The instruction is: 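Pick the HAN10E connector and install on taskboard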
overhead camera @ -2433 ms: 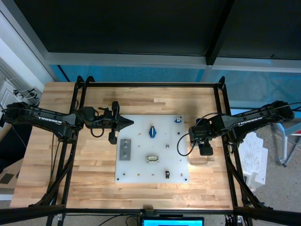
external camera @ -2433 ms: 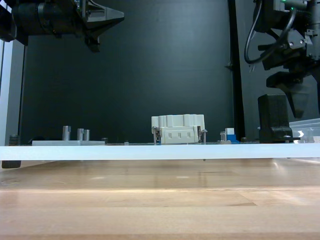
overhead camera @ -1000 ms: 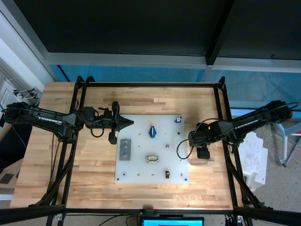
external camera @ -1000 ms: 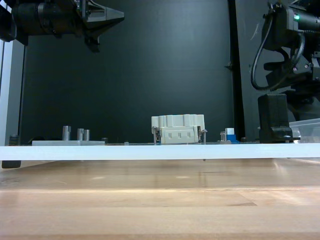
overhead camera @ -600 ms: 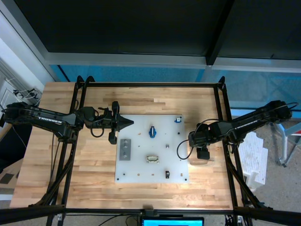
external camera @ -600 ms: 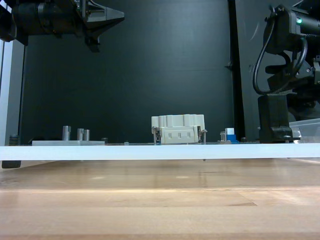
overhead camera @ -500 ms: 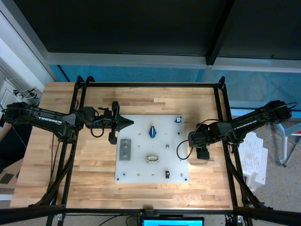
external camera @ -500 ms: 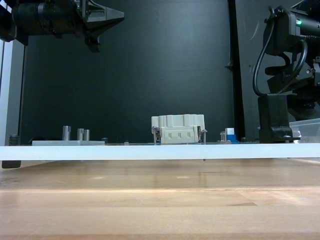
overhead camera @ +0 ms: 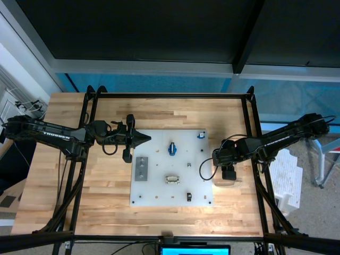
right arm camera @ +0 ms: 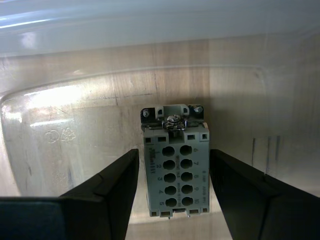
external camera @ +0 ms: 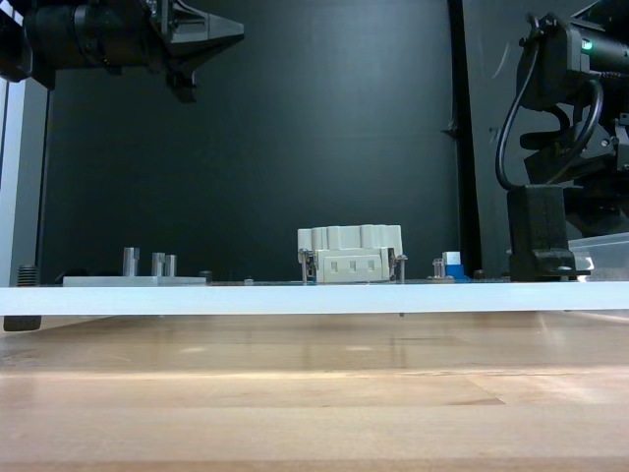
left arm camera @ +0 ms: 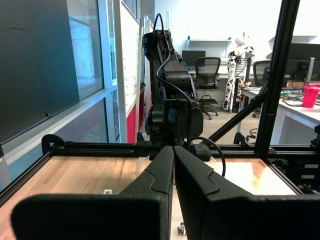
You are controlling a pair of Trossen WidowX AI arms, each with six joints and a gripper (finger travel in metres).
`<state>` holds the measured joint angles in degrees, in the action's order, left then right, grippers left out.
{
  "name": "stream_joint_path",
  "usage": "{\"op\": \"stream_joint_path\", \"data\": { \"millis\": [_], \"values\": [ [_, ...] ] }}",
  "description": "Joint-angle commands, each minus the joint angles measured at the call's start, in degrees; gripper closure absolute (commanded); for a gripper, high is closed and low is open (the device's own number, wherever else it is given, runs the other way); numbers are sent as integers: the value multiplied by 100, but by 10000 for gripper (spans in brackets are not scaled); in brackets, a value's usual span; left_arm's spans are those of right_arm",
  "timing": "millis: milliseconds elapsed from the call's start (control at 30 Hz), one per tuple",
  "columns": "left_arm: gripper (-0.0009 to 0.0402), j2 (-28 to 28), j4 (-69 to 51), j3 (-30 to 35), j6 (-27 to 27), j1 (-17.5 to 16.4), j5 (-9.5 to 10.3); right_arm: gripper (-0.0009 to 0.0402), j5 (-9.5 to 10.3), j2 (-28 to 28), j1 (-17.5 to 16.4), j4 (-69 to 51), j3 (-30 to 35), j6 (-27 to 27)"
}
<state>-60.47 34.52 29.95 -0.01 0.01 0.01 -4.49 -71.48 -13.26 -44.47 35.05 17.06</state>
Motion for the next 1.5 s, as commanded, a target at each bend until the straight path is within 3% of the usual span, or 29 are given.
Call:
{"op": "stream_joint_path", "data": {
  "millis": [33,400,733,1133,1500],
  "values": [
    [392,-2,0,0,2,0,0,231,-2,0,0,-4,0,7],
    [392,-2,0,0,2,-2,0,324,0,2,0,-48,33,50],
    [392,-2,0,0,2,0,0,392,2,133,0,-778,586,46],
    [392,-2,0,0,2,0,0,386,2,177,0,-2096,1856,46],
    [392,-2,0,0,2,0,0,386,9,109,-2,-2164,2164,66]
  ]
}}
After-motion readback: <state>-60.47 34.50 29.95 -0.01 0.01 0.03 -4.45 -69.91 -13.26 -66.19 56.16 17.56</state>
